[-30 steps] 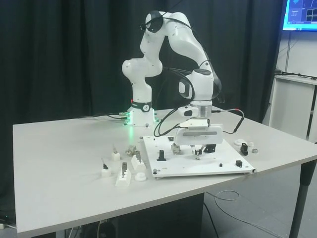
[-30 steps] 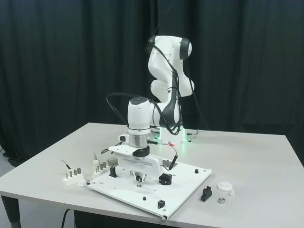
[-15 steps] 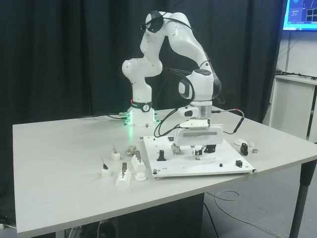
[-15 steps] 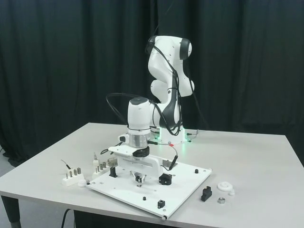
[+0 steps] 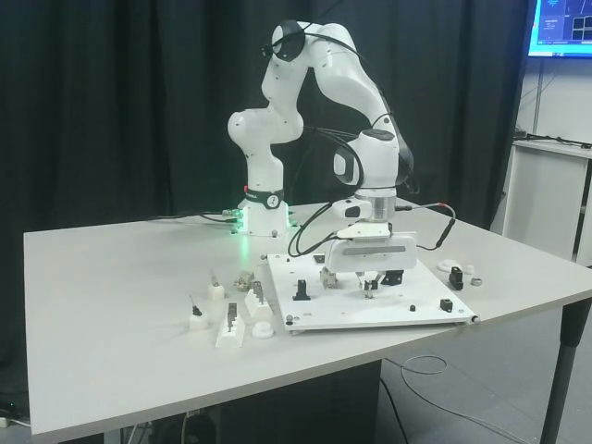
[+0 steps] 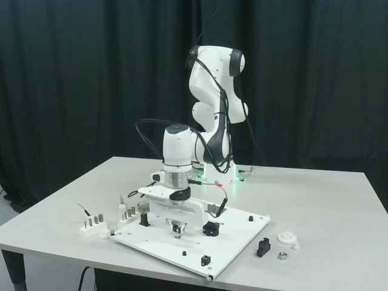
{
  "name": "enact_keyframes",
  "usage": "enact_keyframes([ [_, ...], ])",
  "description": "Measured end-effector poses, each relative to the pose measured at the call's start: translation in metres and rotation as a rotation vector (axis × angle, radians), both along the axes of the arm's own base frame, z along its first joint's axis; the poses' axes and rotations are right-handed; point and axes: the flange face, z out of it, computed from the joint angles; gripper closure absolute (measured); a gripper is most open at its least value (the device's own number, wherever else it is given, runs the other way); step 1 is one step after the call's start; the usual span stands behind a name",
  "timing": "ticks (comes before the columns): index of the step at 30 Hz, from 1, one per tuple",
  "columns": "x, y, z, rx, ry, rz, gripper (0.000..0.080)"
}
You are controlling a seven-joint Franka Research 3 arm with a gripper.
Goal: Insert BNC.
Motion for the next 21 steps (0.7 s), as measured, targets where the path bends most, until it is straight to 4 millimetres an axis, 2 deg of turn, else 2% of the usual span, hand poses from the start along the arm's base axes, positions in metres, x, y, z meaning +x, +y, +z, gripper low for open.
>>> enact_keyframes([
  [21,0.0030,-0.0012,-0.0034,-0.006,-0.006,0.031,0.0682],
])
